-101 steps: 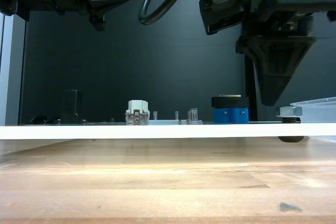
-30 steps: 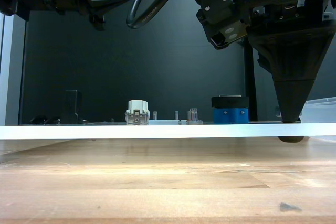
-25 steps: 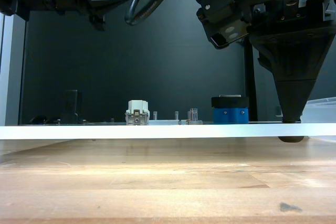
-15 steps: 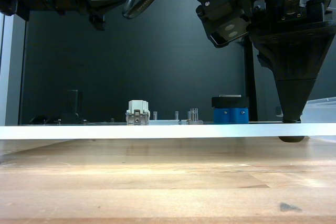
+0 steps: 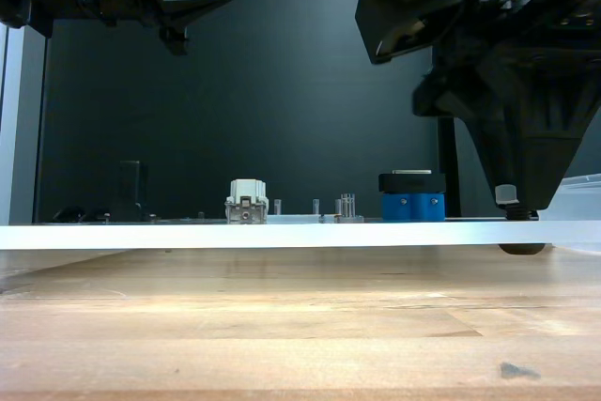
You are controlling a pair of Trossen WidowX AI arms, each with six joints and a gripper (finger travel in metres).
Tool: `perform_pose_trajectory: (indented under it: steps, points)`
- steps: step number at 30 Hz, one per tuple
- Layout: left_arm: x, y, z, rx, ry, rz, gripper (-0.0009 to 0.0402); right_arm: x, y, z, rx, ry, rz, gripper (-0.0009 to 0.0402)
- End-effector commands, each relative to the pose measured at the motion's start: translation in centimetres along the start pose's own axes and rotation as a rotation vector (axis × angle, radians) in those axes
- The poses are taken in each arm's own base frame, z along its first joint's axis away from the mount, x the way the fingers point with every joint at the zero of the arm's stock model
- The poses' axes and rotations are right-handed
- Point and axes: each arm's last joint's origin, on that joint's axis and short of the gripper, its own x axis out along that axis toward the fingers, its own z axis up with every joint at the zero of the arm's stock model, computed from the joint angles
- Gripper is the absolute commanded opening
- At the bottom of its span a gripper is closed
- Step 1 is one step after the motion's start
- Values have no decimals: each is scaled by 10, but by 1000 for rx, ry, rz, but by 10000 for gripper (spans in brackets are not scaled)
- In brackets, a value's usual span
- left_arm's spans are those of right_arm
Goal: Unfasten the M12 fastener and place in the container
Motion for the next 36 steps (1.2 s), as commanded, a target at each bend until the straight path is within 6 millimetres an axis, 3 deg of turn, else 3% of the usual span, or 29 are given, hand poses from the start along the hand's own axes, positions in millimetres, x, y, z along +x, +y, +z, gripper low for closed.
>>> perform_pose_trajectory:
  steps: [1, 5, 12, 26, 36]
  points:
    - [0, 0, 0, 0, 0, 0, 0, -2, 0, 0, -139, -8, 10, 0]
    - [0, 0, 0, 0, 0, 0, 0, -4, 0, 0, -261, -11, 10, 0]
    - [0, 0, 0, 0, 0, 0, 0, -18, -1, -2, -289, -40, 19, 0]
    - [0, 0, 0, 0, 0, 0, 0, -75, -11, -16, -279, -165, 56, 0]
    - [0, 0, 0, 0, 0, 0, 0, -80, -16, -27, -280, -130, 45, 0]
